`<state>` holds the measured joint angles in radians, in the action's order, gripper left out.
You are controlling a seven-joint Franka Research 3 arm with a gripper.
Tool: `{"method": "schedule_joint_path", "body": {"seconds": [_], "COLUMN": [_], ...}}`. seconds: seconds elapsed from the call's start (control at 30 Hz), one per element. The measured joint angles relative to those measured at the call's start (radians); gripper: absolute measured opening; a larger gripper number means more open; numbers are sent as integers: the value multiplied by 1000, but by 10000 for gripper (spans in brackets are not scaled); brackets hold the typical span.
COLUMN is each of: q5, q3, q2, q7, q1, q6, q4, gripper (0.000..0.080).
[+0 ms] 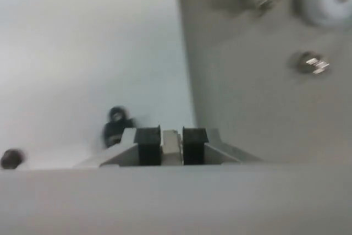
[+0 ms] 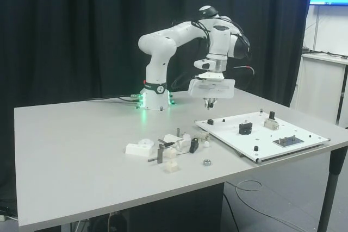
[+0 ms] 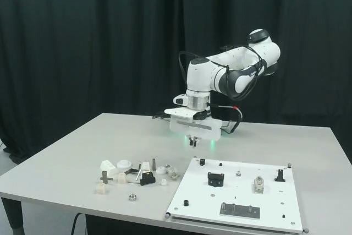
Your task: Place Ethernet.
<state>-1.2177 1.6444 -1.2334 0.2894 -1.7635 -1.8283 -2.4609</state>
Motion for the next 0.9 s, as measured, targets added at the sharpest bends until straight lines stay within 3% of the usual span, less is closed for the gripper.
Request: {"method": "schedule_joint_path", "body": {"seconds": [0.43,0.9], "q5": [52,55], "q3": [1,-5], "q2": [0,0], "q7": [-92,-289], "q1": [99,279], "q6": [-105,-171], "q4": [9,30], "gripper": [79,79]}}
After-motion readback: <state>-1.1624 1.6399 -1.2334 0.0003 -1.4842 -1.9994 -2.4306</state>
